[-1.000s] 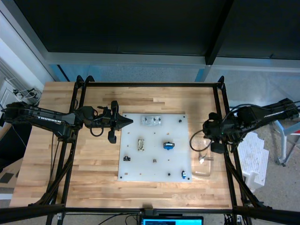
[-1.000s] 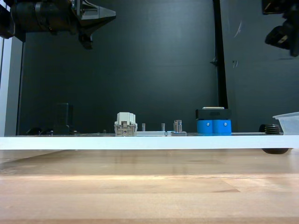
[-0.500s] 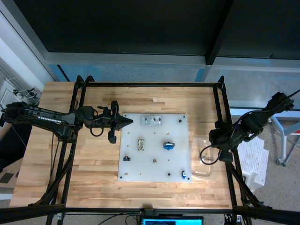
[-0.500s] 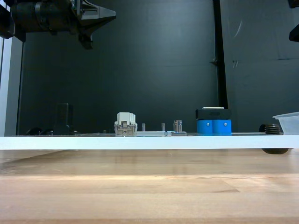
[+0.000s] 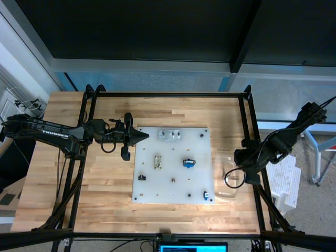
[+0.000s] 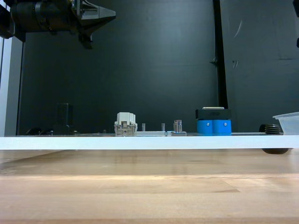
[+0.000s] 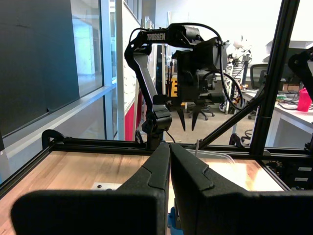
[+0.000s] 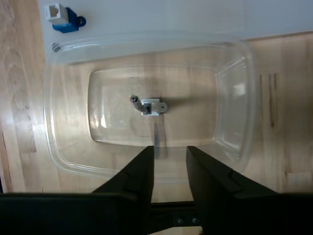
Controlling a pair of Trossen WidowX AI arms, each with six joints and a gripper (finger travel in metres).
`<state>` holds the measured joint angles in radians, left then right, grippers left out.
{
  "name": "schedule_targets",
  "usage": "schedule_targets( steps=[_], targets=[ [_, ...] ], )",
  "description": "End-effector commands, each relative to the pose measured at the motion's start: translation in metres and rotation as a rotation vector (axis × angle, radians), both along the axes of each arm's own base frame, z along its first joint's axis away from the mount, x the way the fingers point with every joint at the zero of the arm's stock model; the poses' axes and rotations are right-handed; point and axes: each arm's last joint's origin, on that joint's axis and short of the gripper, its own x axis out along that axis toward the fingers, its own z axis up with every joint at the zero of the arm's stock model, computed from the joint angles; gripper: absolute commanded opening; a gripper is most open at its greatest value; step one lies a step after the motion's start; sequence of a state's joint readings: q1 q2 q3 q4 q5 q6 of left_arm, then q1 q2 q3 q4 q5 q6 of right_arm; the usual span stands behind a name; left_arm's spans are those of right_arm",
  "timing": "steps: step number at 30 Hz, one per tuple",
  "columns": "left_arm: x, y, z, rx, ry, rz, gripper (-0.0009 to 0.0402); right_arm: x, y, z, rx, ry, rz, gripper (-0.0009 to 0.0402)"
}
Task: Pick the RJ45 connector and install on taskboard
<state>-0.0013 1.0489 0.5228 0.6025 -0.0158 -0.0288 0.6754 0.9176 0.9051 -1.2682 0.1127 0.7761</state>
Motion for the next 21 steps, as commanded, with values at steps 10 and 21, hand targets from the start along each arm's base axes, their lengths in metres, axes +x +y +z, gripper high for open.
schedule_targets(
  steps=[10, 21],
  targets=[
    [0.000, 0.000, 0.000, 0.000, 0.000, 0.000, 0.0000, 0.004, 0.014, -0.013, -0.023, 0.023, -0.033, 0.0160],
    [0.000, 0.000, 0.000, 0.000, 0.000, 0.000, 0.0000, 0.007, 0.026, -0.032, -0.050, 0.028, -0.037, 0.0193]
  ],
)
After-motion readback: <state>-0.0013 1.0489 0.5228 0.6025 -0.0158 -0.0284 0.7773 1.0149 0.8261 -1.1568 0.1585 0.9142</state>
